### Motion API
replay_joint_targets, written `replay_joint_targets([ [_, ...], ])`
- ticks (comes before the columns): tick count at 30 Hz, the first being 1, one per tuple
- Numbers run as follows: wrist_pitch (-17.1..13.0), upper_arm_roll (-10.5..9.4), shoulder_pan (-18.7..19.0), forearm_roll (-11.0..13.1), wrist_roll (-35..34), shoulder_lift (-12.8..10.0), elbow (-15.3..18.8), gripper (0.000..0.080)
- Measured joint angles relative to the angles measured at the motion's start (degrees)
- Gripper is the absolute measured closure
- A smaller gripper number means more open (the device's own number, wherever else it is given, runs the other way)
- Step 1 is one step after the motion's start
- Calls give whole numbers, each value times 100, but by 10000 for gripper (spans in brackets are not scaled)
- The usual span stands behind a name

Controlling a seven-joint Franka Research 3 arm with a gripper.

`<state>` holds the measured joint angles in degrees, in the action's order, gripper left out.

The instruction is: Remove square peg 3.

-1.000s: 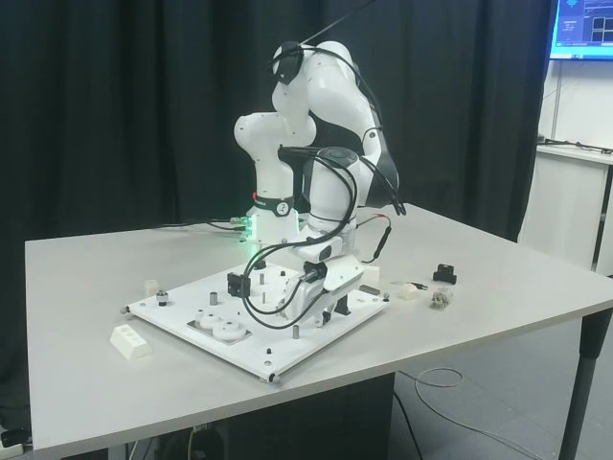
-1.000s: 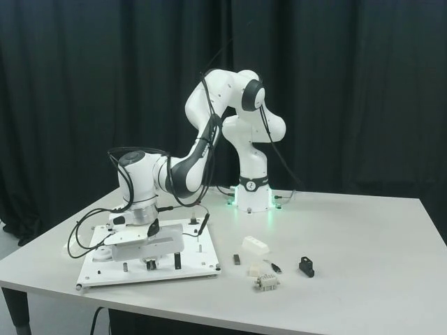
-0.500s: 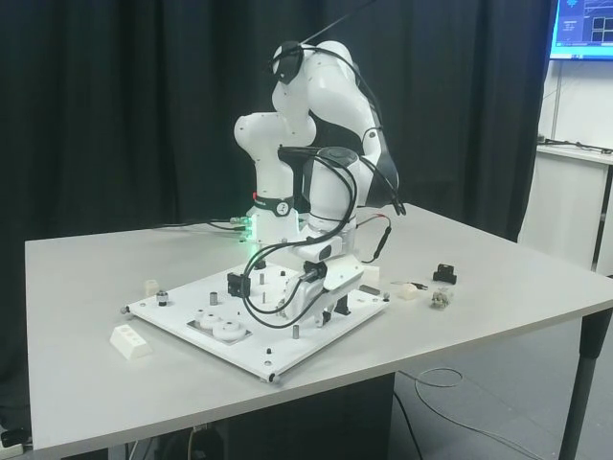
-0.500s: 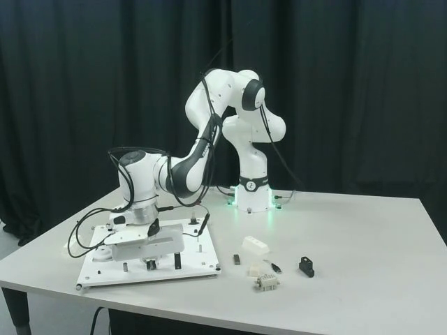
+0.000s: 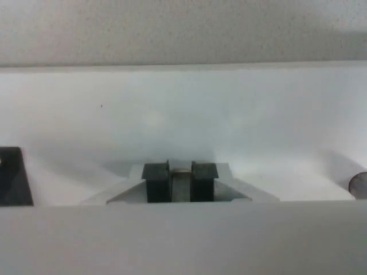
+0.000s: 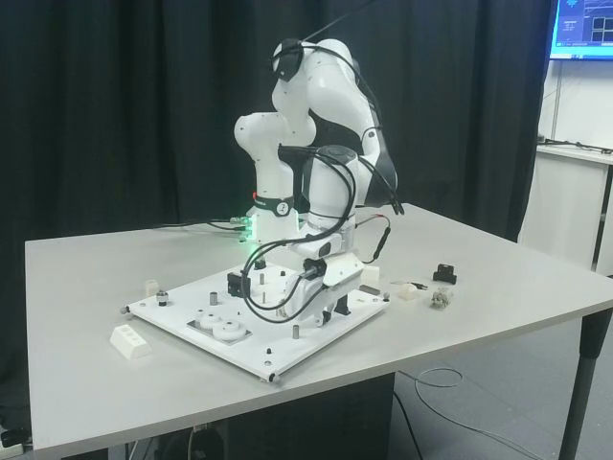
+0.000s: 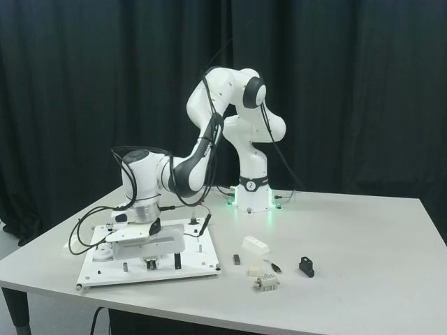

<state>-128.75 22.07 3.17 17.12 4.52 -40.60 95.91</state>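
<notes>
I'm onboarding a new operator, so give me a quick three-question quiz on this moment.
1. True or false: the gripper hangs high above the white board.
2. What sits between the black fingertips in the wrist view? A) a grey peg B) a cable C) nothing
3. Fill in: the light at the arm's base glows ____.
Key: 1 false; 2 A; 3 green.

white arm (image 6: 321, 144), white board (image 6: 259, 321), grey table (image 6: 498, 278)

I found no text, label, brand or number that I could read; the wall screen (image 6: 584, 29) showed only marks too small to make out.
</notes>
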Motion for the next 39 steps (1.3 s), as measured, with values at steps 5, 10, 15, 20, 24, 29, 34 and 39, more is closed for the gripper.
replay_joint_targets([
  [5,-141,0,18,19,5,58,116,725],
  [10,-281,-2,33,40,33,111,227,725],
  [15,-407,-8,42,57,58,153,315,725],
  [20,-440,-12,44,61,59,168,334,725],
  [24,-441,-11,44,61,59,177,335,725],
  [29,-441,-11,41,75,58,180,335,725],
  [34,-440,-9,36,106,58,180,335,725],
  [39,-440,-6,36,125,56,183,338,726],
])
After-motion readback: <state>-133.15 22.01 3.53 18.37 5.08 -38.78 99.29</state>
